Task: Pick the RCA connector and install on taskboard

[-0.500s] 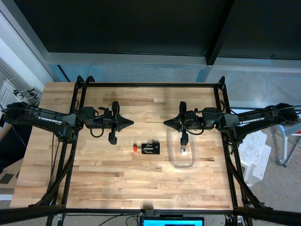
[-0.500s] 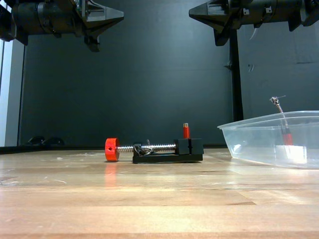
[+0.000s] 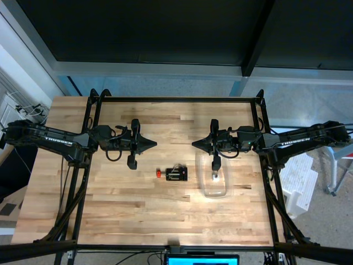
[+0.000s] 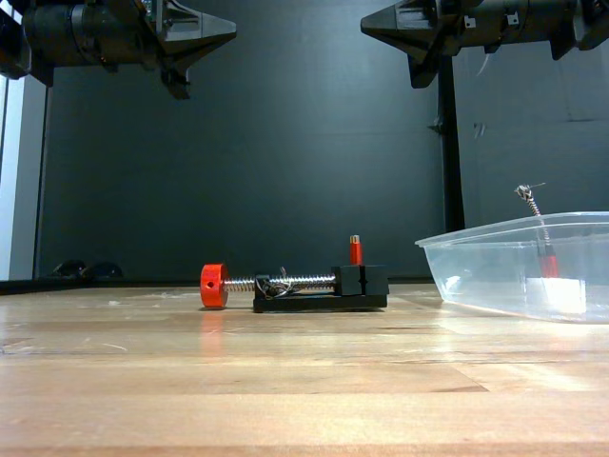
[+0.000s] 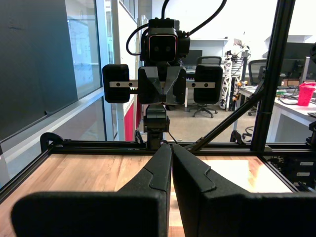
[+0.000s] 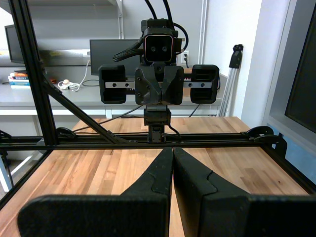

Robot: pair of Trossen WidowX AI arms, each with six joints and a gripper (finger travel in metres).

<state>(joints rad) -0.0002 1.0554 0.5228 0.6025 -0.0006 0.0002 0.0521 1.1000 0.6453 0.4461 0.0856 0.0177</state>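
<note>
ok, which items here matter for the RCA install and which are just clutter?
Job: RCA connector; taskboard; left gripper and right gripper, both raised over mid-table, fingers shut.
Lying about: clear plastic tray, holding the connector.

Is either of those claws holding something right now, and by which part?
Nothing is held. The left gripper and the right gripper are both shut and empty, high above the table.

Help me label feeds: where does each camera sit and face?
High: above the near edge, down at the small black taskboard block; left tool and right tool, both shut, face each other.
Low: tabletop level, facing the same block; tools overhead.
Left wrist: along its tool toward the right arm.
Right wrist: mirrored, toward the left arm.
</note>
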